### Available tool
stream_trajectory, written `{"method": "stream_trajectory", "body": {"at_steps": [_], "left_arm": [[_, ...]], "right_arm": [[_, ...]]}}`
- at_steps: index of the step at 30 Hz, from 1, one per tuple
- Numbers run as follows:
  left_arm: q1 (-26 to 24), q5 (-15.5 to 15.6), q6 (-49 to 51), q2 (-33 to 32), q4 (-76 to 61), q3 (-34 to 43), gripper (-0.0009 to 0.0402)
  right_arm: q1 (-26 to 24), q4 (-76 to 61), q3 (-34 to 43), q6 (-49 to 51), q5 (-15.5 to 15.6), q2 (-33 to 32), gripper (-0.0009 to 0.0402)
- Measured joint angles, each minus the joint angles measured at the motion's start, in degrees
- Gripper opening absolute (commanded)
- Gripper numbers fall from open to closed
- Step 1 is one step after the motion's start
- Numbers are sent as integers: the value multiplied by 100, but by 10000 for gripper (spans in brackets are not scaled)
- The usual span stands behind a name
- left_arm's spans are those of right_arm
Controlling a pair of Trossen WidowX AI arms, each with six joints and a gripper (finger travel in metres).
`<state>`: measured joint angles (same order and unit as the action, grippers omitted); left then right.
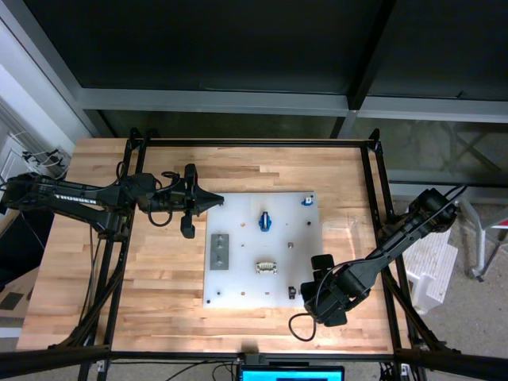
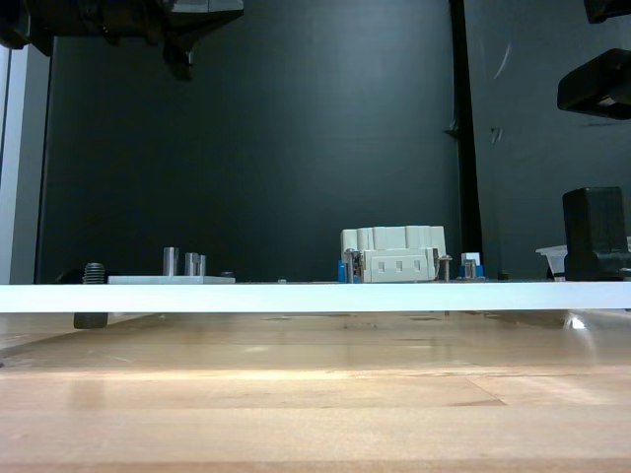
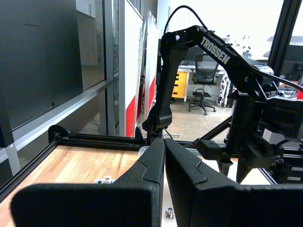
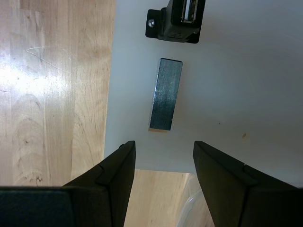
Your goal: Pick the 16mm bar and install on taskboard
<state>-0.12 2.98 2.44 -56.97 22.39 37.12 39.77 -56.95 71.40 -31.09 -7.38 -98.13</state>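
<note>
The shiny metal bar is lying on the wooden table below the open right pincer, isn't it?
Not quite. The right wrist view shows the metal bar lying flat and free on the white board, not the wooden table. The right pincer is open above it, by the board's near right corner. The left pincer is shut, raised near the board's far left corner.

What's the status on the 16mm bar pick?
Left claw shut, hovering high near the taskboard's far-left corner. Right claw open, above the 16mm bar. Bar lying flat on taskboard, unheld, beside a black connector. Nothing between claw and bar.
</note>
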Motion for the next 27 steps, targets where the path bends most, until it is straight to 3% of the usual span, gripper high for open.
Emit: {"method": "stream_trajectory", "body": {"at_steps": [12,27], "left_arm": [[0,0,0,0,0,2,0],[0,0,0,0,0,2,0]], "right_arm": [[0,-20,46,-2,11,17,173],[-4,-848,782,-7,98,208,174]]}}
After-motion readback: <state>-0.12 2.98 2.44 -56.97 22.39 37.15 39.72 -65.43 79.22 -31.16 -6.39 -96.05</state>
